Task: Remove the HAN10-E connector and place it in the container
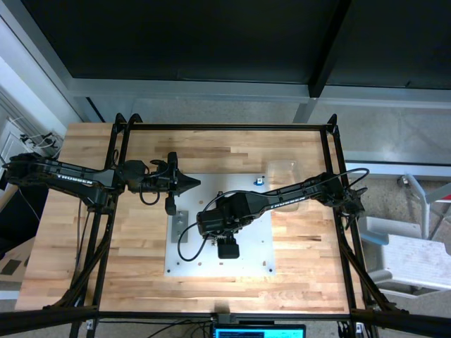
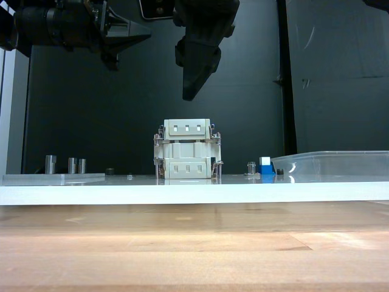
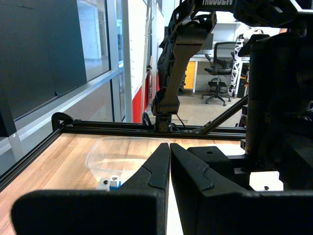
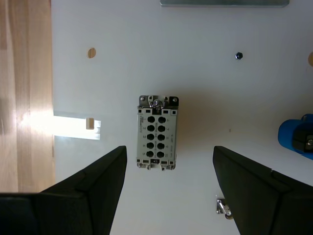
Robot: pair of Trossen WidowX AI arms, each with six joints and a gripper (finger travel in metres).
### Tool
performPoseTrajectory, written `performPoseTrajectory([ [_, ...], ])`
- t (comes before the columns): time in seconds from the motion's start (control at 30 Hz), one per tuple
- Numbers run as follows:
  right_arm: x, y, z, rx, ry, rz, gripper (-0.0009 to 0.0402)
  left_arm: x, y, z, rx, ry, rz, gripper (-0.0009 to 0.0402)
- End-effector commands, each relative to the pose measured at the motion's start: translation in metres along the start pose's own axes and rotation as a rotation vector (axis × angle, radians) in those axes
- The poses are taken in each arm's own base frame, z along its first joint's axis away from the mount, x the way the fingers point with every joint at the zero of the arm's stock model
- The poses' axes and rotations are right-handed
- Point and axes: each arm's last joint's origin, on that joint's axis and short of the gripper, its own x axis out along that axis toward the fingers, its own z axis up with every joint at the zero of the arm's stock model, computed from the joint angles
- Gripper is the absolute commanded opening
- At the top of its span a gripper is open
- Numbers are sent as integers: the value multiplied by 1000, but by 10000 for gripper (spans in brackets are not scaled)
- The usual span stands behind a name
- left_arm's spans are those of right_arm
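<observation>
Right gripper (image 4: 169,152) above the connector (image 4: 156,132), fingers spread.
The connector stands upright near the middle of the board (image 1: 246,262). The right gripper points straight down over it, one finger to each side and clear of it. Farther back, the left gripper (image 1: 189,184) hangs high over the board's far left part, fingers pressed together, pointing right. A blue part (image 1: 259,182) sits at the board's far edge, and the container (image 1: 283,171) lies just beyond it.
</observation>
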Motion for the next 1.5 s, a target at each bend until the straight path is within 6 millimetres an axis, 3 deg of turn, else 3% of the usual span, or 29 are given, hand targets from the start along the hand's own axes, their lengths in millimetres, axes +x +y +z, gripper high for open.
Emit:
performPoseTrajectory([
  [0.03, 5, 3, 0, 13, 7, -1, 261, 0, 0, 0, 0, 0, 0, 0],
  [0.53, 44, 5, 4, 13, 46, -18, 263, 0, 0, 0, 0, 0, 0, 0],
  [1.1, 56, 5, -1, 7, 61, -29, 261, 0, 0, 0, 0, 0, 0, 0],
  [1.27, 56, 6, -1, 0, 60, -35, 225, 0, 0, 0, 0, 0, 0, 0],
  [1.5, 56, 7, -1, -3, 59, -34, 124, 0, 0, 0, 0, 0, 0, 0],
])
